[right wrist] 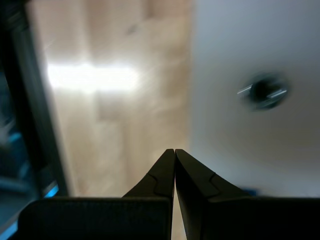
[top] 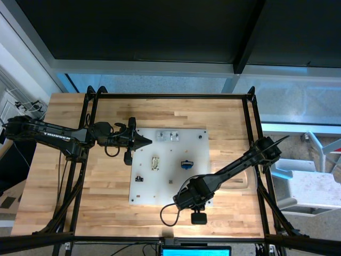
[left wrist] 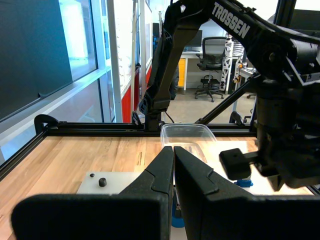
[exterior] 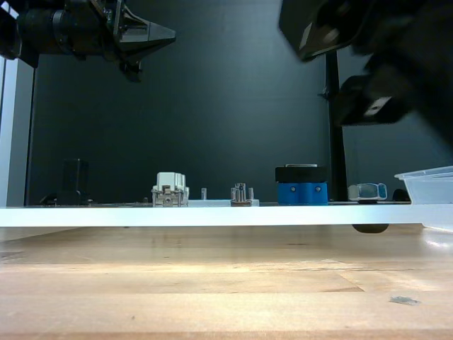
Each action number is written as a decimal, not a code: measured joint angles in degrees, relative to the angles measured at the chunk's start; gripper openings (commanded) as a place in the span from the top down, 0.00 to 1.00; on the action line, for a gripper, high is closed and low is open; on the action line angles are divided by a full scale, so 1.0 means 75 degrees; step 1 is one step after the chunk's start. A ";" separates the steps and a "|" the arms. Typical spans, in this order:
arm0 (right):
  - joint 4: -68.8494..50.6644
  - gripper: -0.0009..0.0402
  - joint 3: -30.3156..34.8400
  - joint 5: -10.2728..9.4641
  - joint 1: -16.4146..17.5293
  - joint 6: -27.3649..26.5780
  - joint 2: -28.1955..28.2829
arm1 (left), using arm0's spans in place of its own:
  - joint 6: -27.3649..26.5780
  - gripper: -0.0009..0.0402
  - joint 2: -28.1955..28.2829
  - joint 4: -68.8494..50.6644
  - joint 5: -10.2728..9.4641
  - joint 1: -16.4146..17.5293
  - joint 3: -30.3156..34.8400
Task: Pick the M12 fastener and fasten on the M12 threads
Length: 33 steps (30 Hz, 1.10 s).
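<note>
Above the near right part of the table (right wrist: 125,100), the right claw (right wrist: 174,151) hangs with both fingers pressed tip to tip and nothing between them. It points down at the white board (right wrist: 250,45), close to where the board's edge meets bare table. The M12 nut (exterior: 367,191) lies off to one side of the fingertips and apart from them, so the claw has no hold on it. Judged from this, the claw stands clear either to allow a fresh approach or to permit a check of the nut's seating.

The nut is a small silver hexagonal piece with a dark centre. In the low view it sits flat at board level, just beside the clear tray (exterior: 428,185), with no ribs visible beneath it. Whether it is on its stud cannot be told, because the arm hides that spot from above.

The left claw (left wrist: 173,149) is closed and empty. It is held high over the board's far left edge, probably to keep it out of the working arm's way.
</note>
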 measured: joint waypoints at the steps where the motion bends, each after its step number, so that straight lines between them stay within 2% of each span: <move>1: -0.0023 0.98 0.0000 0.0020 0.0006 -0.0012 -0.0015 | 0.0000 0.98 0.0000 0.0000 0.0000 0.0000 0.0003; 4: -0.0052 0.98 0.0000 0.0119 0.0000 -0.0020 -0.0023 | 0.0000 0.98 0.0000 0.0000 0.0003 0.0000 0.0000; 7: -0.0052 0.98 0.0000 0.0542 0.0000 -0.0017 -0.0023 | 0.0000 0.98 0.0000 0.0003 0.0000 0.0000 0.0003; 11: -0.0055 0.98 0.0000 0.1486 0.0006 0.0117 -0.0076 | -0.0003 0.98 0.0000 0.0003 0.0000 0.0000 0.0003; 14: -0.0108 0.98 0.0041 0.2460 -0.0003 0.0143 -0.0140 | 0.0000 0.98 0.0000 0.0003 0.0000 0.0000 0.0000; 16: -0.0178 0.98 0.0047 0.2940 -0.0009 0.0265 -0.0143 | -0.0003 0.98 0.0000 0.0003 0.0000 0.0000 0.0003; 17: -0.0204 0.98 0.0044 0.3075 -0.0012 0.0312 -0.0143 | 0.0000 0.98 0.0000 0.0006 0.0000 0.0000 0.0003; 21: -0.0187 0.98 0.0041 0.3133 -0.0012 0.0329 -0.0029 | 0.0000 0.98 0.0000 0.0000 0.0000 0.0000 0.0003; 30: -0.0073 0.98 0.0020 0.3019 -0.0012 0.0396 0.0152 | -0.0003 0.98 0.0000 0.0003 0.0000 0.0000 0.0000; 33: -0.0032 0.98 0.0017 0.2809 -0.0012 0.0393 0.0152 | 0.0000 0.98 0.0000 0.0006 0.0000 0.0000 0.0003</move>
